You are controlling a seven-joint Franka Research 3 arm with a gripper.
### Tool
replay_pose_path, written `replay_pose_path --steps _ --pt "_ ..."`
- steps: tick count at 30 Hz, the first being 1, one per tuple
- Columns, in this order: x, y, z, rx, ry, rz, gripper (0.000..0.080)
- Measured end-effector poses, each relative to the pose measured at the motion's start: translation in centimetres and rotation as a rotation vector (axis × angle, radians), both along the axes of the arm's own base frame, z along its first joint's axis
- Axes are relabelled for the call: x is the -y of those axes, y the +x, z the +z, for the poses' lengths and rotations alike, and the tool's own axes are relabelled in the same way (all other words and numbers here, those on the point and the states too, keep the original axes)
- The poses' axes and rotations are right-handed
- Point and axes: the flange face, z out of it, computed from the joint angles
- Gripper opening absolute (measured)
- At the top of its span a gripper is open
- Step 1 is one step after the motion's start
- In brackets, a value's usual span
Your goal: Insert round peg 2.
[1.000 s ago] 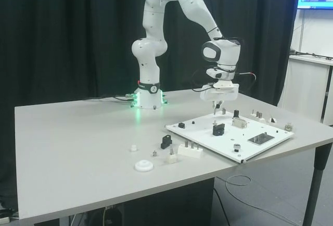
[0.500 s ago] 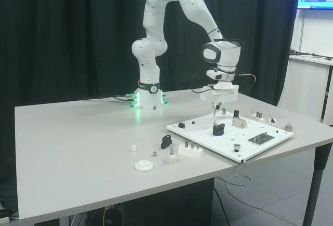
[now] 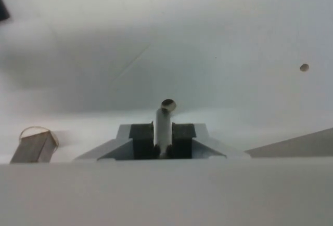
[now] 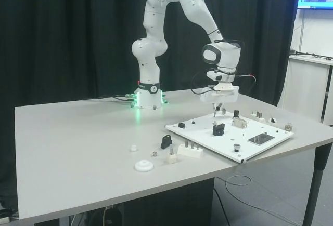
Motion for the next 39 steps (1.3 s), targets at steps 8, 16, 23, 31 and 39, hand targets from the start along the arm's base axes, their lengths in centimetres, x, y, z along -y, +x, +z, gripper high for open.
replay_pose_path --steps 8,16,23,31,39 --pt "0.05 0.04 0.01 0.001 0.000 -0.001 0.0068" --pt "0.22 0.17 0.02 0.004 0.002 0.000 0.0068" --pt "0.51 0.38 -0.07 0.007 0.006 0.006 0.0068" --pt "0.46 0.35 -0.30 0.007 0.005 0.009 0.0068" --pt "0.40 0.29 -0.31 0.005 0.005 0.010 0.0068"
